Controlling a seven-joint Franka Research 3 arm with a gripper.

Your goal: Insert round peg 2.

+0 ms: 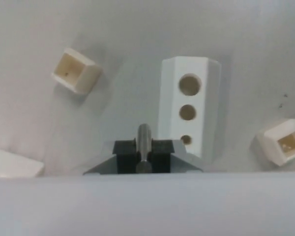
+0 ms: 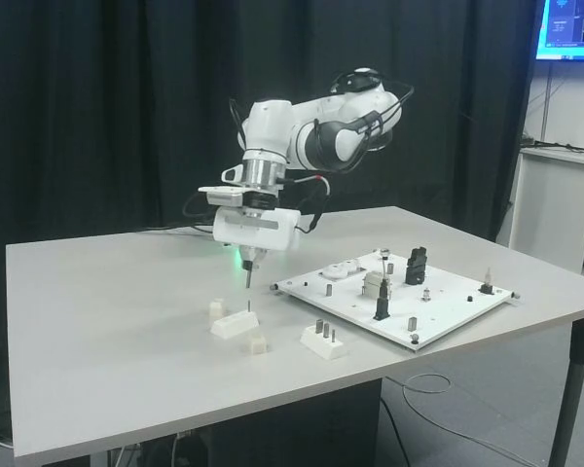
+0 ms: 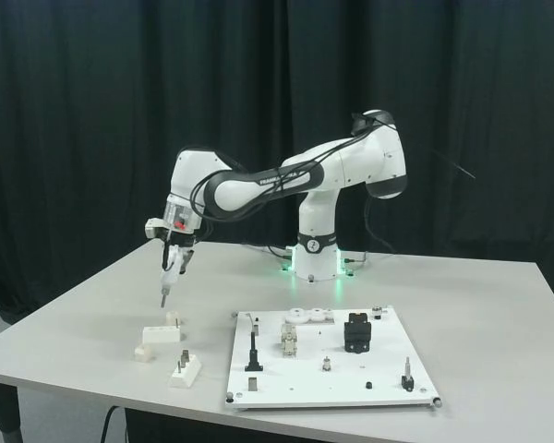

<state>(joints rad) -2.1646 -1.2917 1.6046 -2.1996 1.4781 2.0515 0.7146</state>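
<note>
The white arm [image 3: 286,175] reaches out over the grey table [image 2: 107,292], away from the white board [image 3: 328,369] of small parts, and carries the tool [image 2: 246,265] above a loose group of small white blocks. The tool is closed on a thin grey round peg [image 1: 144,142], which hangs upright below the fingertips with its free end pointing straight down at the table.

The long white block [image 1: 189,105] with three round holes in a row, largest to smallest, is the likely target. In the wrist view the peg sits just beside the end of this block that holds the smallest hole, off to one side of the row rather than over it. In the first room view the peg tip hangs clear above the block [image 2: 234,324], so the coming move looks like a short sideways shift to line up with a hole, then a straight drop along the peg's own upright axis. Which hole fits I cannot tell.

Two small hollow cube blocks [image 1: 76,70] [image 1: 282,141] lie on either side, apart from the holed block.

No readable writing shows on the blocks; lettering on the arm is too small to read.
</note>
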